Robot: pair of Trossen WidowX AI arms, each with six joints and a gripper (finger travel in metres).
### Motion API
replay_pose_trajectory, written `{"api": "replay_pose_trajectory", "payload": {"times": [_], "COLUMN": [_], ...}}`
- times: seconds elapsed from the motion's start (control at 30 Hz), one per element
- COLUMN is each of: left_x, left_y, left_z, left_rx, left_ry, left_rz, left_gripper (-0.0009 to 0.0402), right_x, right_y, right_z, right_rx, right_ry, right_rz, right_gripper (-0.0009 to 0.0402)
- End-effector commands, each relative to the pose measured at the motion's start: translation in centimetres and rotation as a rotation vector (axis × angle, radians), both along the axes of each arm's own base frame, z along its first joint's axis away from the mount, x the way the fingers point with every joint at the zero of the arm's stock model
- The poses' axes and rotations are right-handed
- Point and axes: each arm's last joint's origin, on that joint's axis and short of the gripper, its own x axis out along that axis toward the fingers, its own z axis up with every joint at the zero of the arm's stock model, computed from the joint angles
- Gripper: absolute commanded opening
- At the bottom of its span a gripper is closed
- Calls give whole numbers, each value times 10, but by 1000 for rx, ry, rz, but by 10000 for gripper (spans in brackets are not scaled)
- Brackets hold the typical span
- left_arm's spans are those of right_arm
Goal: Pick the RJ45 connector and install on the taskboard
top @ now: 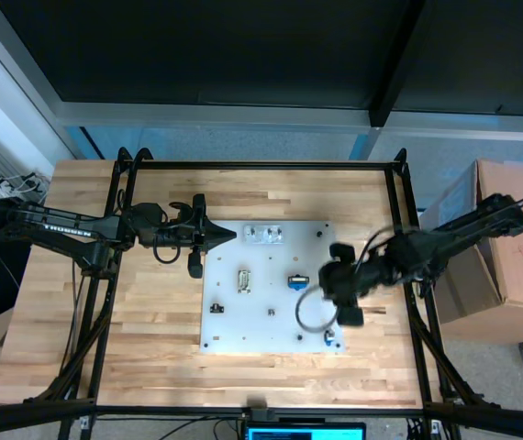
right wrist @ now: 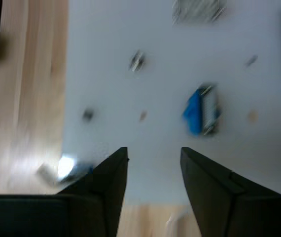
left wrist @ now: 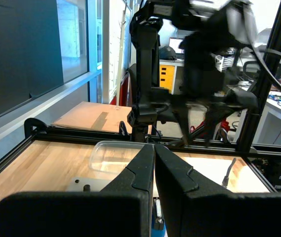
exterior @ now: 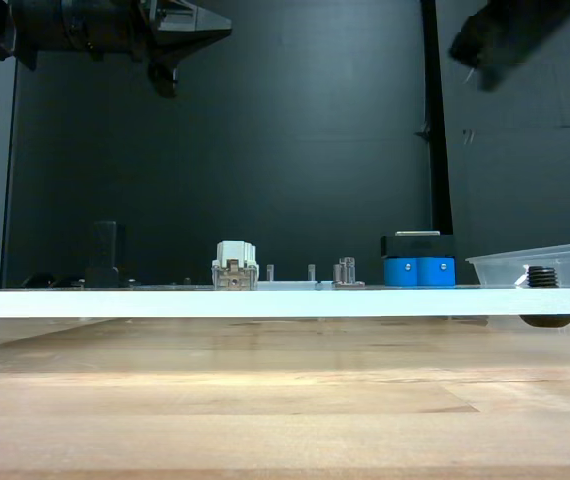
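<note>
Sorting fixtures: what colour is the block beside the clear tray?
Blue block, black-topped; low view best; left end effector shut, right end effector open, both above the wooden table.

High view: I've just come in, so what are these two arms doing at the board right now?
Neither arm holds anything. The right end effector hovers open and empty over the right part of the white task board, near a blue fitting and a black cable loop. The left end effector is shut and empty, raised above the board's left edge. I cannot tell where the RJ45 connector lies; it is in neither end effector.
</note>
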Motion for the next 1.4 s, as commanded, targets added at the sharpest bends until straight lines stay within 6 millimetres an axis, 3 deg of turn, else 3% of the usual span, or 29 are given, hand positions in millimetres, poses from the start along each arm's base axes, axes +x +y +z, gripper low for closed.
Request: {"api": "replay_pose_trajectory", "payload": {"times": [0.03,0.23,0.43,0.7,0.93,1.4], "left_x": [0,0,0,0,0,0], "left_y": [0,0,0,0,0,0], "left_z": [0,0,0,0,0,0], "left_rx": [0,0,0,0,0,0], "left_ry": [0,0,0,0,0,0], "left_rz": [0,0,0,0,0,0], "left_gripper": [1,1,1,1,1,1], "right_x": [0,-4,-15,-27,-29,-29], "right_y": [-26,-66,-91,-98,-99,-98], "right_z": [2,11,11,-7,-22,-23], "right_rx": [-5,-38,-6,11,6,32], "right_ry": [-147,-450,-747,-990,-1014,-1012], "right_rz": [-31,-45,-27,-46,-82,-84], "right_gripper": [86,-5,-1,0,0,0]}}
